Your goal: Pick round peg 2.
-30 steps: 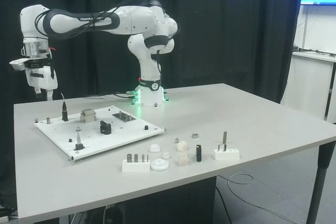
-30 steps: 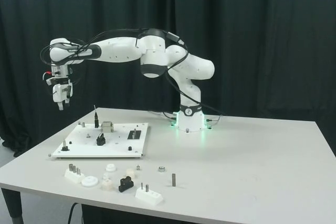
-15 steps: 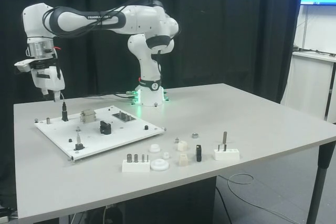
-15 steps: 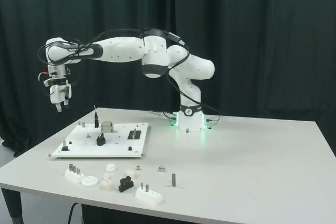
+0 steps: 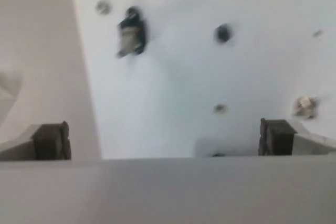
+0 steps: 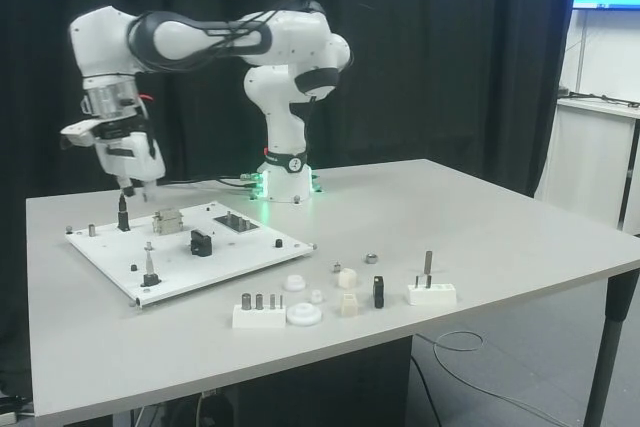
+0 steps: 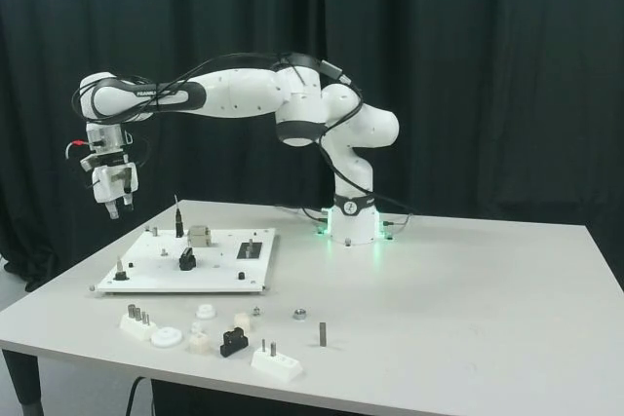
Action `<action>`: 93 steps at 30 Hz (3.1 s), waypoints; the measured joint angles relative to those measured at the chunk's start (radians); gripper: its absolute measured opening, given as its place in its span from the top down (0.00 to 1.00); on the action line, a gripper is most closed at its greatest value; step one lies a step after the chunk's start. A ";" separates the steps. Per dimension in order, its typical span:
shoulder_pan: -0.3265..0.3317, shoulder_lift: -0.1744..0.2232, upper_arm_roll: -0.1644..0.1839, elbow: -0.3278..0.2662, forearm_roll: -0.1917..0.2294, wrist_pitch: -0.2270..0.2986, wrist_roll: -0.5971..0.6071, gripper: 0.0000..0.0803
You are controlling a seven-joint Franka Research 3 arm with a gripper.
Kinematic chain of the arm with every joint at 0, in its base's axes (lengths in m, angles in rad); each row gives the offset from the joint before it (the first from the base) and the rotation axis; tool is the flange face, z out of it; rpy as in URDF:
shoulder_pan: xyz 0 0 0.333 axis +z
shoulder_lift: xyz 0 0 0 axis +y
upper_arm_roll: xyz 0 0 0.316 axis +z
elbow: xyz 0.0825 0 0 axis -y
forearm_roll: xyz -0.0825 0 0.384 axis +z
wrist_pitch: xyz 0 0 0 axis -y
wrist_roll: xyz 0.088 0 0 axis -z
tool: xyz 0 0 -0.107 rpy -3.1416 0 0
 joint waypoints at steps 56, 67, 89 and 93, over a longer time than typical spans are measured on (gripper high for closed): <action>0.289 0.144 0.001 0.213 0.022 0.229 1.156 0.00; 0.284 0.144 0.045 0.224 0.017 0.259 1.181 0.00; 0.281 0.144 0.134 0.233 -0.032 0.300 1.239 0.00; 0.277 0.144 0.155 0.233 -0.045 0.315 1.241 0.00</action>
